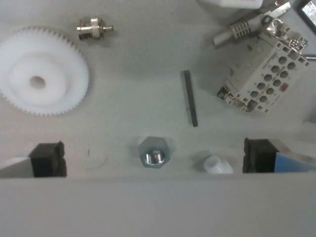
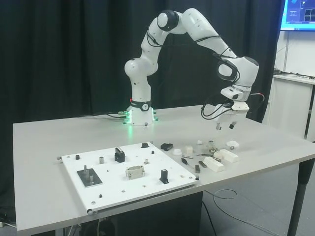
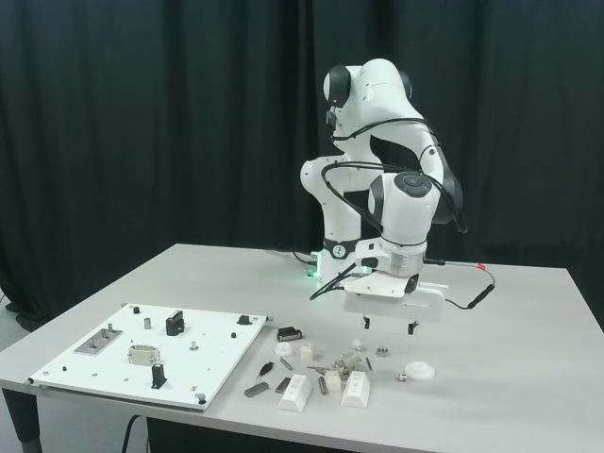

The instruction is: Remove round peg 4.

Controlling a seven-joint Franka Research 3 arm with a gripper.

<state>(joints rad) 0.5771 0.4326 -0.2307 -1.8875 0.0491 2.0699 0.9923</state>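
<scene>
The white assembly board (image 2: 123, 190) lies at the table's front left, and several small upright pegs (image 2: 101, 159) stand on it; I cannot tell which is round peg 4. My gripper (image 2: 225, 126) hangs open well to the right of the board, above a scatter of loose parts. In the wrist view the black fingertips (image 1: 47, 159) are wide apart with nothing held between them. On the table below the gripper (image 1: 153, 158) lie a hex nut (image 1: 153, 153) and a small white peg (image 1: 215, 164).
A white gear (image 1: 42, 71), a metal coax connector (image 1: 94, 28), a thin black bar (image 1: 190, 98) and a grey multi-pin connector (image 1: 264, 74) lie under the gripper. White blocks (image 3: 294, 393) sit near the table's front edge. The arm's base (image 2: 140, 115) glows green at the back.
</scene>
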